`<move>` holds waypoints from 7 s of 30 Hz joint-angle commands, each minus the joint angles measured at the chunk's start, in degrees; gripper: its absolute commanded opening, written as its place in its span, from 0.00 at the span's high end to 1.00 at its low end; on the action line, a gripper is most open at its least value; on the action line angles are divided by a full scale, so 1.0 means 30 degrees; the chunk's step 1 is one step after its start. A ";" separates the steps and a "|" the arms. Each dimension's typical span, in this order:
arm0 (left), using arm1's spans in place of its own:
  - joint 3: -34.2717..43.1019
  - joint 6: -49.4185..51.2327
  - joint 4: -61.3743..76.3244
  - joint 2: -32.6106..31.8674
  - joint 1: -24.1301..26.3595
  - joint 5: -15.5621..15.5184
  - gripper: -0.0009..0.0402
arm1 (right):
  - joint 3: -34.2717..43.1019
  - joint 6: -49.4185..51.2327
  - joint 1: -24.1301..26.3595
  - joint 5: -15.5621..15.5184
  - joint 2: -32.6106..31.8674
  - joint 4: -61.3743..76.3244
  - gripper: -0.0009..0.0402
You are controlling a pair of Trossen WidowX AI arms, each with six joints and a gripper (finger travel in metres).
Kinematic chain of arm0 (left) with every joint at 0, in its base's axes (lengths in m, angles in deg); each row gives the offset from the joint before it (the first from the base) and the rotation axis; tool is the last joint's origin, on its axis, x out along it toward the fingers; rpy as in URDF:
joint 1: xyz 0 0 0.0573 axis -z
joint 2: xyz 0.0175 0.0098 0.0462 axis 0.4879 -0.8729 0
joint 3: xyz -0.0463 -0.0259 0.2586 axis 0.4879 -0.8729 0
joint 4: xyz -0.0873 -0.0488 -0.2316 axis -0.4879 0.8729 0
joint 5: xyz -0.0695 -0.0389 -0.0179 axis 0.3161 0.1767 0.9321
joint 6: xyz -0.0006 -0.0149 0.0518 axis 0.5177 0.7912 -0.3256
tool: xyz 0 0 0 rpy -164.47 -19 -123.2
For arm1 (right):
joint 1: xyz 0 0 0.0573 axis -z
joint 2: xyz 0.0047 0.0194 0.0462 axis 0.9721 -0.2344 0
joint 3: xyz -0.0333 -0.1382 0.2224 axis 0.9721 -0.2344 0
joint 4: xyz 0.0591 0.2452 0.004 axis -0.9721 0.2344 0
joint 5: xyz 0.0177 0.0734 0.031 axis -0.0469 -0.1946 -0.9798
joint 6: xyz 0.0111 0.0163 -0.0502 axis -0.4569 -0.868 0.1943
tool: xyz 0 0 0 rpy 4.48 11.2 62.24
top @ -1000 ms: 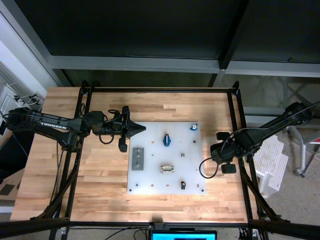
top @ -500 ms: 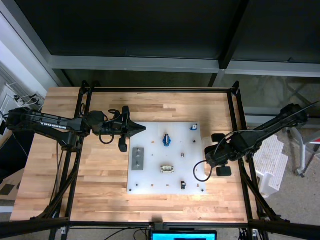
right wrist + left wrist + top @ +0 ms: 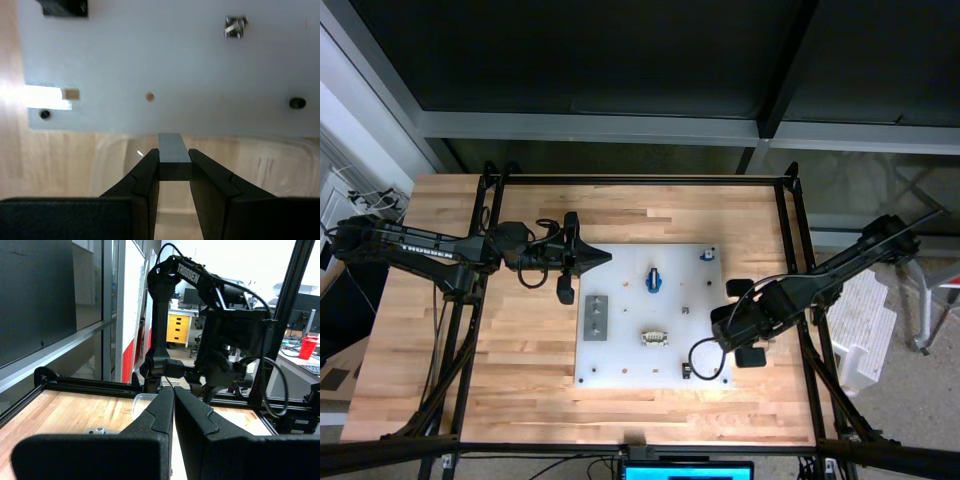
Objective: Pick the 16mm bar and install on taskboard
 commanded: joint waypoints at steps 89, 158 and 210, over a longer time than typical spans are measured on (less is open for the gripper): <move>0.0007 -0.0007 0.0124 0.0000 0.0000 0.0000 0.98 | 0.1923 -0.3359 -0.3082 -0.0976 -0.5158 -0.3169 0.98; 0.0007 -0.0007 0.0131 0.0000 0.0000 -0.0007 0.98 | 0.0867 -0.3781 -0.3337 -0.0984 -0.5268 -0.4488 0.98; 0.0007 -0.0007 0.0131 0.0000 0.0000 0.0000 0.98 | 0.0940 -0.2841 -0.3330 -0.1013 -0.5144 -0.4393 0.98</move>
